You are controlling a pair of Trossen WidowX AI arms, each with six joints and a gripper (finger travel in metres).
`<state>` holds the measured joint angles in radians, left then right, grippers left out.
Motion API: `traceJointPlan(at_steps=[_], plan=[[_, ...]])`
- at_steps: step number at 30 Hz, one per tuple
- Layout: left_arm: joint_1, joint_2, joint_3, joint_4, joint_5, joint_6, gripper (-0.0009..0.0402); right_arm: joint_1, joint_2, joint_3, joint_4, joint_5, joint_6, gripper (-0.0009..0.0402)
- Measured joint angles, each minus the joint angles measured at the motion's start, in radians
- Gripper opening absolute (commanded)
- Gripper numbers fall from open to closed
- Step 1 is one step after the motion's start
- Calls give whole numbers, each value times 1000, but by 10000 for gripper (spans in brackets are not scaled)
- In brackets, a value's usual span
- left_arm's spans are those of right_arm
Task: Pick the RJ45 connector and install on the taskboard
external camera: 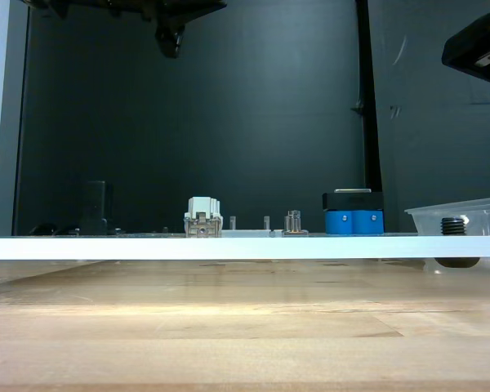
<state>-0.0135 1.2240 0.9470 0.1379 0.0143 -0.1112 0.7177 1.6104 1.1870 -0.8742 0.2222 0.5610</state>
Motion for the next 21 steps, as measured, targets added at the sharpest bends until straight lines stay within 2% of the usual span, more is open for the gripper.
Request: traceJointPlan(at_steps=[21], plan=[[0,0,0,0,0,0,32,-2,-4,-11,-5,4,-2,0]])
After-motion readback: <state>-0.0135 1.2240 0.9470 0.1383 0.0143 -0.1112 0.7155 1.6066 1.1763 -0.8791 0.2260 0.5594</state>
